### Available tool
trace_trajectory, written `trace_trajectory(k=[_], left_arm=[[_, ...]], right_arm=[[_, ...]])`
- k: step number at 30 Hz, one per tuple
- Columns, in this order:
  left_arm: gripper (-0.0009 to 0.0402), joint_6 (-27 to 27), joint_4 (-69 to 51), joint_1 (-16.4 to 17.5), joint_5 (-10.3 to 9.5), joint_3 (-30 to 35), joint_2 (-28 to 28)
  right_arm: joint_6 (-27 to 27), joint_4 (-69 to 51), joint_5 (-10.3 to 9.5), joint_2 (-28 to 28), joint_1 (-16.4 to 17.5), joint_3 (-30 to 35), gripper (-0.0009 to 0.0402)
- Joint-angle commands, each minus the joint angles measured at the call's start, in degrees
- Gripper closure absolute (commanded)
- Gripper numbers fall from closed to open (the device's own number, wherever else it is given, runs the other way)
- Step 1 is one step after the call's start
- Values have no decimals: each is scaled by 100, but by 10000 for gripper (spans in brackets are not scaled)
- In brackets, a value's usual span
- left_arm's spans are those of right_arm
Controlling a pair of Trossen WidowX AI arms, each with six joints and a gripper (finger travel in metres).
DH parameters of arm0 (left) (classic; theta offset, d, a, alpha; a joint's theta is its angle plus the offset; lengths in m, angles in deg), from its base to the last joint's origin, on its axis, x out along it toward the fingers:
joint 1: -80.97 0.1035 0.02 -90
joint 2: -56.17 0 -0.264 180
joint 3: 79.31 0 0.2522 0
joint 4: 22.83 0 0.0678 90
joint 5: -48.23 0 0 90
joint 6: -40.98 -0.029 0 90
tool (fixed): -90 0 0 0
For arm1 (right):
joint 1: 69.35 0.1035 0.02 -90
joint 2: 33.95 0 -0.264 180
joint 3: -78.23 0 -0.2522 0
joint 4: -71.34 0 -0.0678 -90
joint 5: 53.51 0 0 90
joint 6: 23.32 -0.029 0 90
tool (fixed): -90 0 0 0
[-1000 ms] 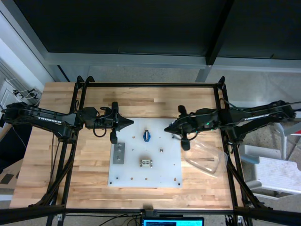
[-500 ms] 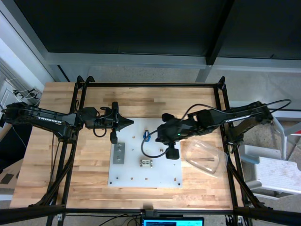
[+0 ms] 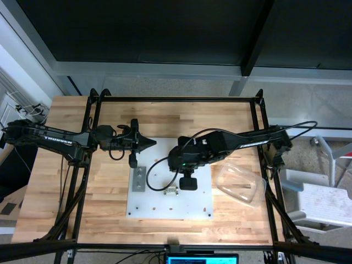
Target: Remove the HAN10-E connector and place it in the container
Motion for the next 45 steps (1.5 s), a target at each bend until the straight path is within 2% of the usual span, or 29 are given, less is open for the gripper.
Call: trace_trajectory(k=[1,8,13,16,19,26,31,36,45], left_arm=[[393,0,2,2,0,0,0],[393,0,2,2,0,0,0],[393,2,2,2,0,0,0],[393,0,2,2,0,0,0],[393,0,4,2,0,0,0],[393,0,2,2,0,0,0],[393,0,2,0,0,0,0],[393,0,2,2,0,0,0],[393,0,4,2,0,2,0]], right_arm=[[-101,-391,-144,363,11,470,393],[-251,-887,-138,1008,55,1231,393],[-295,-981,-140,1257,133,1364,384],[-323,-1001,-146,1351,184,1364,355],[-326,-979,-297,1464,225,1364,309],[-553,-909,-278,1797,247,1364,196],[-699,-848,-271,1958,260,1364,136],[-730,-732,-249,2031,275,1309,111],[-739,-566,-249,2262,330,1215,110]])
